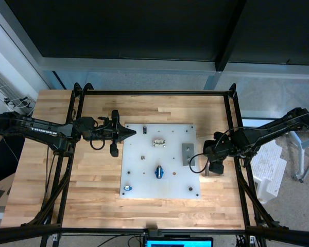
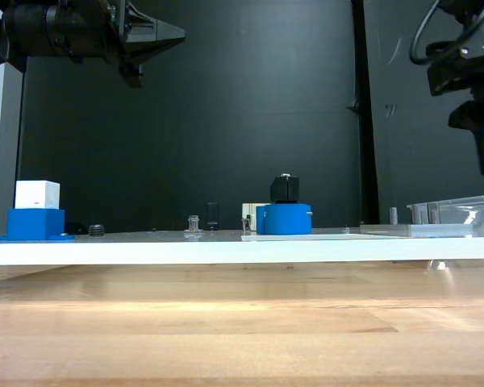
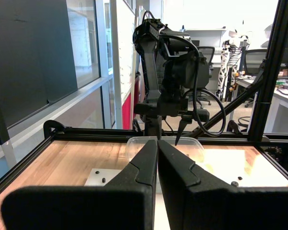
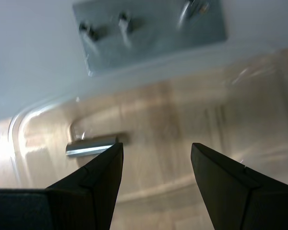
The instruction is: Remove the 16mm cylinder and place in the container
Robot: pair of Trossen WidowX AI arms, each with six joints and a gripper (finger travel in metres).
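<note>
right end effector (image 4: 156,152) released above container (image 4: 18,128), 16mm cylinder (image 4: 89,146) inside, left end effector (image 3: 157,143) clenched near board (image 1: 144,177)

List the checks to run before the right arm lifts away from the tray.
1. The 16mm cylinder lies inside the container: ok.
2. The right gripper is open and holds nothing: ok.
3. The right gripper hangs above the container's rim, per the low view: ok.
4. The left gripper is shut and raised over the white board's left edge, far from the container: ok.
5. The cylinder is at rest, not rolling: cannot tell.
</note>
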